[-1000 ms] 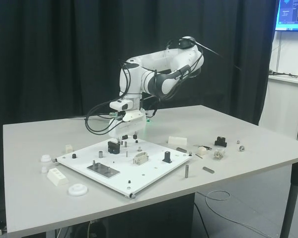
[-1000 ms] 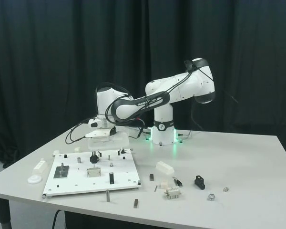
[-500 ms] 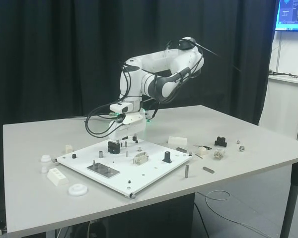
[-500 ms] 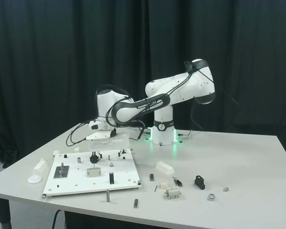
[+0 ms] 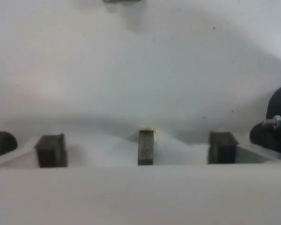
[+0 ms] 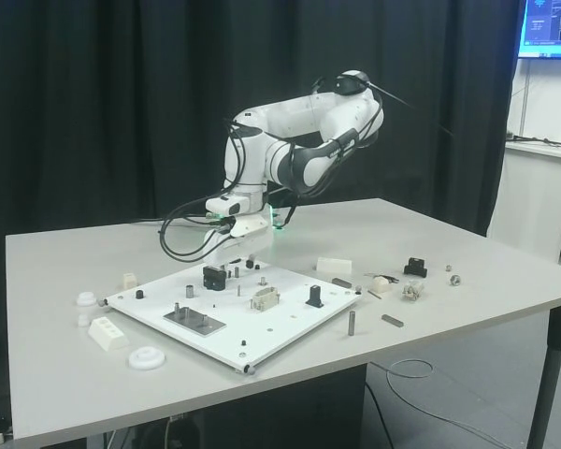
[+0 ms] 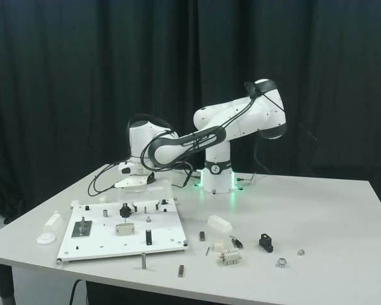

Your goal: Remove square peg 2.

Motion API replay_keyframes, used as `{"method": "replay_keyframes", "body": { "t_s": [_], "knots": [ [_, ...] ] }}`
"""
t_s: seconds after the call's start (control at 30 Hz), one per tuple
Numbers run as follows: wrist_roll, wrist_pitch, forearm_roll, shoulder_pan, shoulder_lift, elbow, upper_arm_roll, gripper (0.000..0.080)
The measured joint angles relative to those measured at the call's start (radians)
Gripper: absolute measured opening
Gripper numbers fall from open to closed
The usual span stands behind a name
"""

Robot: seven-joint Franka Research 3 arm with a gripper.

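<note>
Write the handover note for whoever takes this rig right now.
Gripper: open, holding nothing, hanging over the side of the white board nearest the arm's base.
Peg: in the wrist view it stands between the two fingers, touching neither; it looks seated in the board, not lifted.
Done: the gripper is lined up over the peg.
Left: lower, close on the peg, pull it straight up, then probably set it down on the grey table.
</note>
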Motion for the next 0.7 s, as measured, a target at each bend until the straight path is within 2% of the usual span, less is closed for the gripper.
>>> {"method": "replay_keyframes", "body": {
  "t_s": [0.17, 0.2, 0.33, 0.37, 0.6, 0.63, 0.67, 0.7],
  "knots": [
    [0.0, 0.008, 0.001, 0.0, 0.0, 0.0, 0.003, 0.0682],
    [0.0, 0.008, 0.001, 0.0, 0.0, 0.0, 0.004, 0.0521],
    [0.0, 0.009, 0.001, 0.0, 0.0, 0.0, 0.004, 0.0521],
    [0.0, 0.009, 0.001, 0.0, 0.0, 0.0, 0.005, 0.036],
    [-0.001, 0.014, 0.005, -0.001, 0.001, 0.0, 0.005, 0.036],
    [-0.001, 0.016, 0.007, -0.001, 0.001, 0.0, 0.005, 0.0176],
    [-0.001, 0.016, 0.008, -0.002, 0.001, 0.0, 0.005, 0.0061],
    [-0.001, 0.016, 0.008, -0.002, 0.001, 0.0, 0.005, 0.0061]
  ]
}}
